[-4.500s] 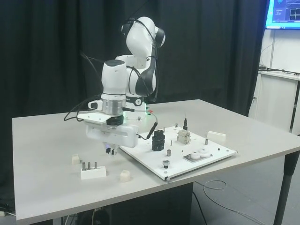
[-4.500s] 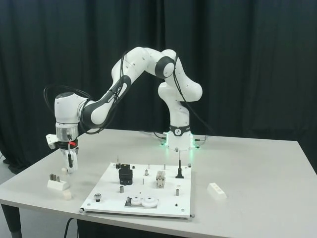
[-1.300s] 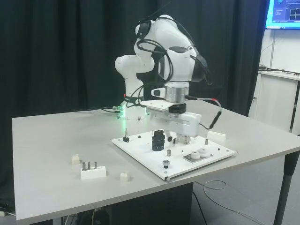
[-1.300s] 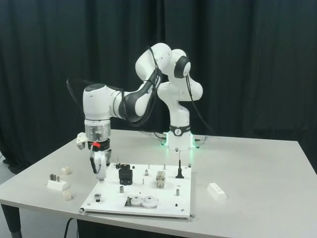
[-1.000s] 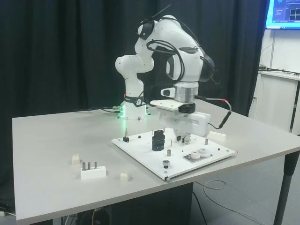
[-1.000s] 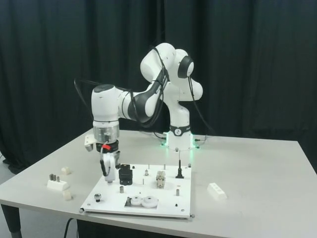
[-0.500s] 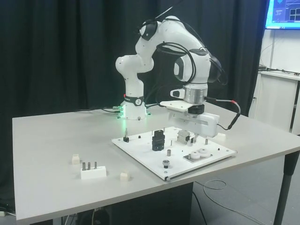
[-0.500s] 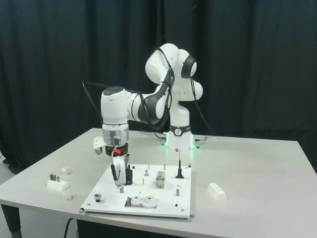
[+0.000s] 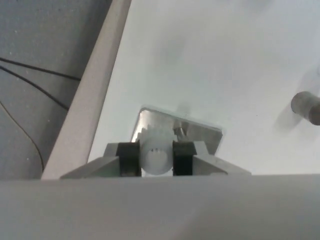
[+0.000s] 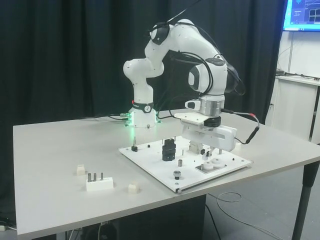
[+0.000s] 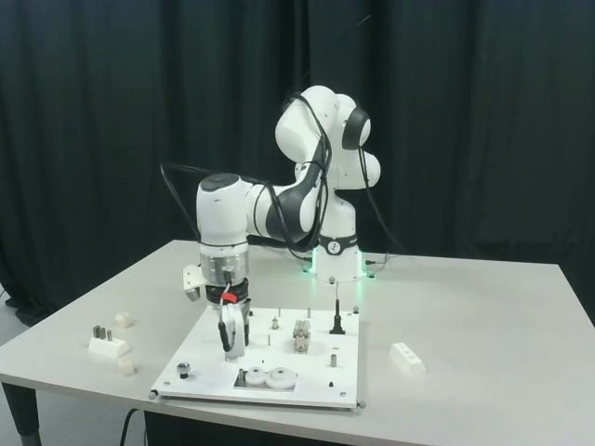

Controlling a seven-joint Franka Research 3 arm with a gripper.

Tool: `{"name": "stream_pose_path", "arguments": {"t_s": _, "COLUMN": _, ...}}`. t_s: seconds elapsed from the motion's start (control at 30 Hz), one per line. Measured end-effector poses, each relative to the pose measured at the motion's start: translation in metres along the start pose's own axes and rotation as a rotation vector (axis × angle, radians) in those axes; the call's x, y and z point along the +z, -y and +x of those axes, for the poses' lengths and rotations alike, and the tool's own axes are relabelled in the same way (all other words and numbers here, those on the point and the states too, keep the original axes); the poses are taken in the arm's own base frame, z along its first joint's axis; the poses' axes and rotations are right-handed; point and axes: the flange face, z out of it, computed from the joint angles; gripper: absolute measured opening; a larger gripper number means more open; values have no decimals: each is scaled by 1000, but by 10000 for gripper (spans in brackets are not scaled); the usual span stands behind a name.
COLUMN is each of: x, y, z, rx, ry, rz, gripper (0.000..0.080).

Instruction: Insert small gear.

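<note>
In the wrist view a small white gear sits pinched between my black finger pads; the gripper is shut on it. It hangs just above a grey metal plate set in the white board. From the room, the gripper hovers over the board near its front edge. Two white gears sit on that plate, close beside the fingers. The held gear itself is hidden in both room views.
A black block, a small metal fixture and several upright pegs stand on the board. A white peg holder and small white cubes lie off to one side; a white block lies on the other.
The arm has swung from the peg holder on the bare table across the board, and over the last second has moved on past the black block to the gear plate.
</note>
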Motion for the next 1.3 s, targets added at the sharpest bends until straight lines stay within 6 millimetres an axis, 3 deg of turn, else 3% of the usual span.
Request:
{"name": "stream_pose_path", "arguments": {"t_s": 0.7, "x": 22, "y": -7, "z": 0, "rx": 0, "ry": -11, "rz": 3, "gripper": 131}}
{"name": "stream_pose_path", "arguments": {"t_s": 1.3, "x": 27, "y": -21, "z": -6, "rx": 3, "ry": -11, "rz": -20, "gripper": 131}}
